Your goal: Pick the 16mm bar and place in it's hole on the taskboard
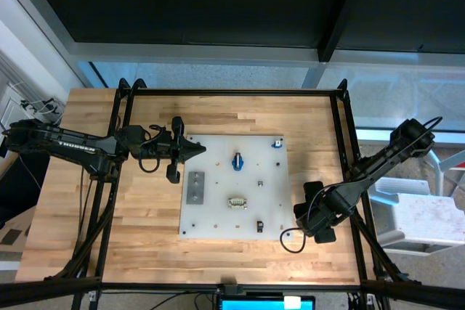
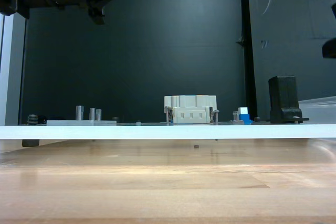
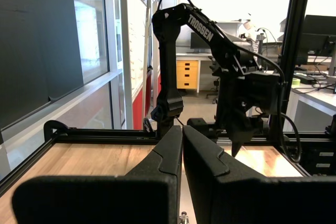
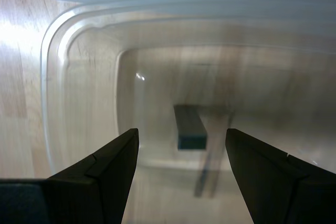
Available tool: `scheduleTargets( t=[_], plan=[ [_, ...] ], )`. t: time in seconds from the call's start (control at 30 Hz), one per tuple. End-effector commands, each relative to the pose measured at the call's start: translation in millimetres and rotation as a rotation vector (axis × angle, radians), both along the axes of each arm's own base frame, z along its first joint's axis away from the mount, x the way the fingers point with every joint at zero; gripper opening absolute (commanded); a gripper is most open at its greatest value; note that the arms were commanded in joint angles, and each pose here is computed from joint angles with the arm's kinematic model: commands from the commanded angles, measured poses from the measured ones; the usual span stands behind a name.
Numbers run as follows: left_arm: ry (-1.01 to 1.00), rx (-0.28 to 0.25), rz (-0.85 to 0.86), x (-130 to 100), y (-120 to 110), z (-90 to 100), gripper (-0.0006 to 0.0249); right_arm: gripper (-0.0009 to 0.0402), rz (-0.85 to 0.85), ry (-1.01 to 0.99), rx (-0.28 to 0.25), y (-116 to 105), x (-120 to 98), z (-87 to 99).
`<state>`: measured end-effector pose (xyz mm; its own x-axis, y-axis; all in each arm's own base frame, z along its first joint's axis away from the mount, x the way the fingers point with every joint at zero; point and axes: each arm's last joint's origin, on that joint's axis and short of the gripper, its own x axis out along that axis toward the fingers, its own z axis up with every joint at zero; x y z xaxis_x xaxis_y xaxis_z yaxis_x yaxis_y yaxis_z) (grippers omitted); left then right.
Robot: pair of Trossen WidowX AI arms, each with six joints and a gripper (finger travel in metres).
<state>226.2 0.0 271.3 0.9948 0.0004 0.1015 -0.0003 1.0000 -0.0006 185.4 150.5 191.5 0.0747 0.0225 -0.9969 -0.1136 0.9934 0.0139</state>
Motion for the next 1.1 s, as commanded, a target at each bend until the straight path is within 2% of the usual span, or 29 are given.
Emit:
scheduleTargets(
  t=[0.03, 0.27, 0.37, 0.73, 1.03, 1.1],
  plan=[
    [0.0, 0.0, 0.0, 0, 0, -0.1, 0.0, 0.0231, -0.002, -0.005, 0.004, -1, -1, -6.6],
    [0.0, 0.0, 0.0, 0, 0, 0.0, 0.0, 0.023, -0.003, 0.002, 0.005, -3, -4, -15.0],
    [0.0, 0.0, 0.0, 0, 0, -0.1, 0.0, 0.0214, -0.025, -0.005, 0.013, -3, -4, -16.6],
    [0.0, 0.0, 0.0, 0, 0, -0.1, 0.0, 0.0113, -0.026, -0.003, 0.025, -3, -3, -16.8],
    [0.001, 0.0, 0.0, 0, 0, -0.1, 0.0, 0.0002, -0.029, 0.0, 0.033, -3, -3, -16.7],
    [0.0, 0.0, 0.0, 0, 0, -0.1, 0.0, 0.0002, -0.03, -0.001, 0.034, -3, -3, -16.7]
  ],
)
